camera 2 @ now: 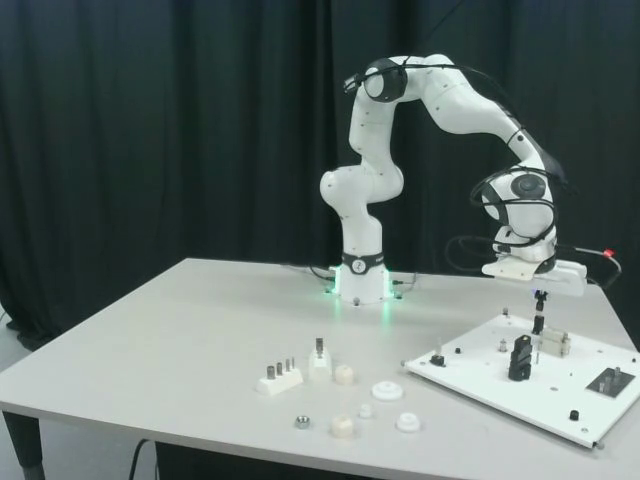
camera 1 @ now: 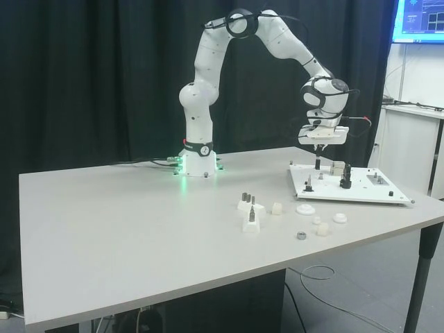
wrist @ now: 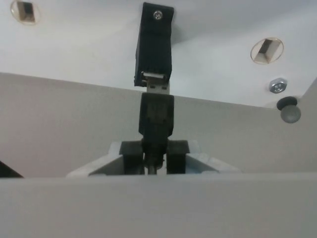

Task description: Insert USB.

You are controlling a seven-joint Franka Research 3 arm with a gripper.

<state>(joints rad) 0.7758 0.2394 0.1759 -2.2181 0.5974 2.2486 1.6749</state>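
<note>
In the wrist view my gripper [wrist: 154,157] is shut on a black USB plug [wrist: 156,116], one black finger on each side of its rear end. The plug's metal tip [wrist: 158,86] sits at the mouth of a black socket block [wrist: 154,44] screwed to the white board [wrist: 223,29]. How deep the tip sits in the socket cannot be told. From the room cameras, the gripper [camera 1: 317,154] [camera 2: 539,300] hangs straight down over the white board [camera 1: 361,193] [camera 2: 480,378], close above it, with the plug [camera 2: 538,323] below the fingers.
The board carries a black upright block [camera 2: 519,358] [camera 1: 345,177], a bolt head [wrist: 278,85], a black knob [wrist: 289,111] and round holes [wrist: 267,50]. On the grey table beside the board lie white parts with pegs [camera 1: 251,208] [camera 2: 280,377] and a nut [camera 1: 302,235] [camera 2: 301,421].
</note>
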